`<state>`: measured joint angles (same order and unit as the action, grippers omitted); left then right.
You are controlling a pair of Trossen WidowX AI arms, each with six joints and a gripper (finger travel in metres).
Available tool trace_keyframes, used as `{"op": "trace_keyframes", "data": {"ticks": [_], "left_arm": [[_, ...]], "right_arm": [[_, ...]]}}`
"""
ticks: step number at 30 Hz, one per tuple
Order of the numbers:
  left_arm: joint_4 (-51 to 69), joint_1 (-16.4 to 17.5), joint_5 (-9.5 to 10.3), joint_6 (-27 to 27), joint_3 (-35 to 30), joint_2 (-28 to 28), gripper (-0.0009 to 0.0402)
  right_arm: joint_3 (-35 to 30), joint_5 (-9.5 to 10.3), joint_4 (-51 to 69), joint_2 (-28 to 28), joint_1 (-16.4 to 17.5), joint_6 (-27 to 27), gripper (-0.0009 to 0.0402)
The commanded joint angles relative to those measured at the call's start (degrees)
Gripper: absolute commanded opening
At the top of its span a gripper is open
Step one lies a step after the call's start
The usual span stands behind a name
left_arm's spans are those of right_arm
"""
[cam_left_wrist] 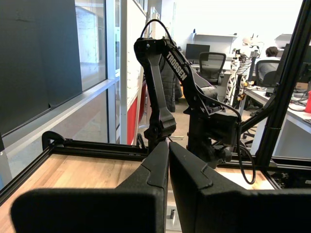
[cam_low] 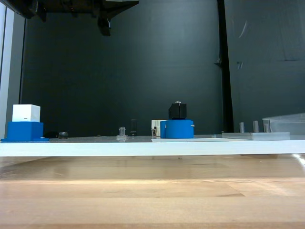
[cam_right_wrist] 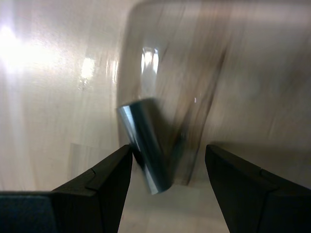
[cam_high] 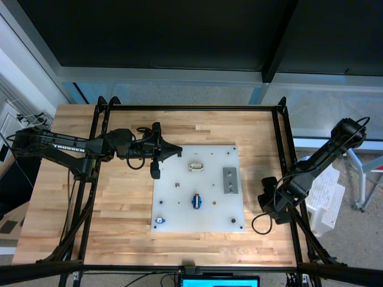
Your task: Pick the 16mm cylinder and install on the taskboard
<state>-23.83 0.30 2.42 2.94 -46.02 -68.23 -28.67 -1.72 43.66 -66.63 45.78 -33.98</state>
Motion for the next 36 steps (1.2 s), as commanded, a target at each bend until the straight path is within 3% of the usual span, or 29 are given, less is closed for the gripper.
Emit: {"op": "trace_keyframes", "data": {"ticks": [1,6,23,36], "left_arm": [[0.0,0.0,-0.02,0.0,0.0,0.0,0.0000],[0.0,0.0,0.00,0.0,0.0,0.0,0.0000],[0.0,0.0,0.00,0.0,0.0,0.0,0.0000],[0.0,0.0,0.00,0.0,0.0,0.0,0.0000]], "right_arm": [[0.3,0.02,-0.4,0.0,0.0,0.0,0.0207],[0.3,0.02,-0.7,0.0,0.0,0.2,0.0180],[0.4,0.02,-1.8,0.0,0.0,0.2,0.0004],[-3.6,0.02,3.7,1.9,0.0,0.2,0.0009]]}}
